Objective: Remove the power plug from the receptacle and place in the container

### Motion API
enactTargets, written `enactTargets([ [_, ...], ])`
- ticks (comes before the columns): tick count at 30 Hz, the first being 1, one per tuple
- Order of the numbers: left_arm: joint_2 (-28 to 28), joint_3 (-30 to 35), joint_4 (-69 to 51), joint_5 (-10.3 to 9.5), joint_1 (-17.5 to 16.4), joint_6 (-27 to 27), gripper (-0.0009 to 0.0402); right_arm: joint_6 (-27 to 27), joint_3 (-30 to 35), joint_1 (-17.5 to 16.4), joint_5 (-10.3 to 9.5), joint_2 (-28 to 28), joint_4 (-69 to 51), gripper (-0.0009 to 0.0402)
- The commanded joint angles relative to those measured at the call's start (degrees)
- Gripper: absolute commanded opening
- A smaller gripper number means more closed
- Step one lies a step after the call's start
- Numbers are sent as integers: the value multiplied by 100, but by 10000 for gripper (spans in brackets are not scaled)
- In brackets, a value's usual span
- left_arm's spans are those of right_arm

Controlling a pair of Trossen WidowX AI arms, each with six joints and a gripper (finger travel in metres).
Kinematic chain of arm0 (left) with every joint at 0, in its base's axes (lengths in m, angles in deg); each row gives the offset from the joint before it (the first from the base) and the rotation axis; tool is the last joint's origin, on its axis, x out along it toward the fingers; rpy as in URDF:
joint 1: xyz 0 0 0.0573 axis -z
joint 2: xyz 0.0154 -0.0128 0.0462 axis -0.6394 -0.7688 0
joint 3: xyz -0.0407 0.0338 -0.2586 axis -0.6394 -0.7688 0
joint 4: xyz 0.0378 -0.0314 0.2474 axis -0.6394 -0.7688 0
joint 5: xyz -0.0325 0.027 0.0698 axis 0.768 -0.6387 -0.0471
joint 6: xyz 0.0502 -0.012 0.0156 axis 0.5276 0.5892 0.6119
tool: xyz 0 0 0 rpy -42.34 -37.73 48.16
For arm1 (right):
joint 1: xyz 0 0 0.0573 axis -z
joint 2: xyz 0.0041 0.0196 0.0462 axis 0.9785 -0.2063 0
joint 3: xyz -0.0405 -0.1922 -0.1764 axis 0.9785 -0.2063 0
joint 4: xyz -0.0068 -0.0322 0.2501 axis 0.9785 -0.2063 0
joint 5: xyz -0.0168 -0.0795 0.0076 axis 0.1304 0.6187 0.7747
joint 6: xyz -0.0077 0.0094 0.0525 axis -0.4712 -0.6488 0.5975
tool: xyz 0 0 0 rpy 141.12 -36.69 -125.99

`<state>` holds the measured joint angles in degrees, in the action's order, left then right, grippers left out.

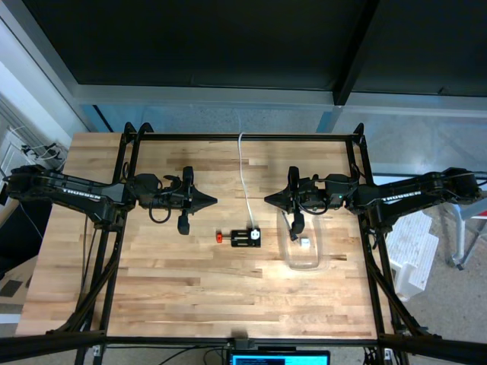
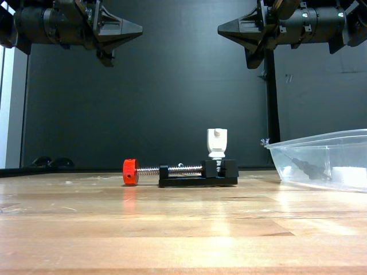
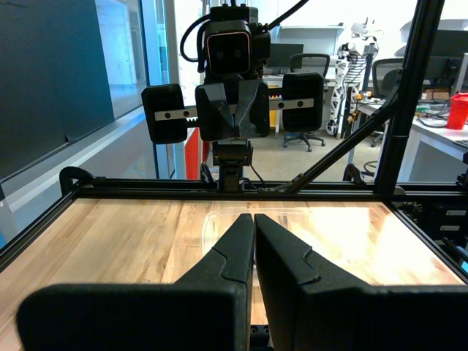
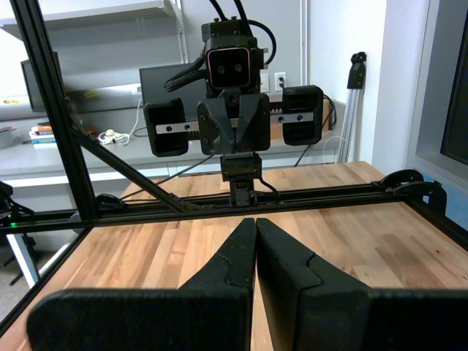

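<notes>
The power plug (image 1: 303,242), a tiny whitish block, lies inside the clear container (image 1: 306,260) right of centre; the container (image 2: 327,150) also shows in the low view. The white-faced receptacle (image 1: 256,233) stands upright (image 2: 216,142) in the small black vise (image 1: 243,239) with its red-orange knob (image 2: 130,172), nothing plugged into it. My left gripper (image 1: 215,201) hovers high over the table, shut and empty, left of the vise. My right gripper (image 1: 266,199) is likewise shut and empty, high up, its tip facing the left one across a small gap.
A long white cable (image 1: 245,179) runs from the receptacle to the table's far edge. A black metal frame (image 1: 243,137) borders the wooden table. In each wrist view the opposite arm (image 3: 232,95) (image 4: 232,95) faces the camera.
</notes>
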<state>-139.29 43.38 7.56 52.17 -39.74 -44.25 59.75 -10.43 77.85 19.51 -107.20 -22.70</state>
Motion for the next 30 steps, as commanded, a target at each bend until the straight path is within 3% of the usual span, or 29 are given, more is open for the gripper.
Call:
enactTargets([
  [1, 0, 0, 2, 2, -2, 0, 0, 2, 4, 0, 2, 2, 9, 0],
  [30, 0, 0, 2, 0, 0, 0, 0, 4, 4, -2, 2, 2, -118, 0],
])
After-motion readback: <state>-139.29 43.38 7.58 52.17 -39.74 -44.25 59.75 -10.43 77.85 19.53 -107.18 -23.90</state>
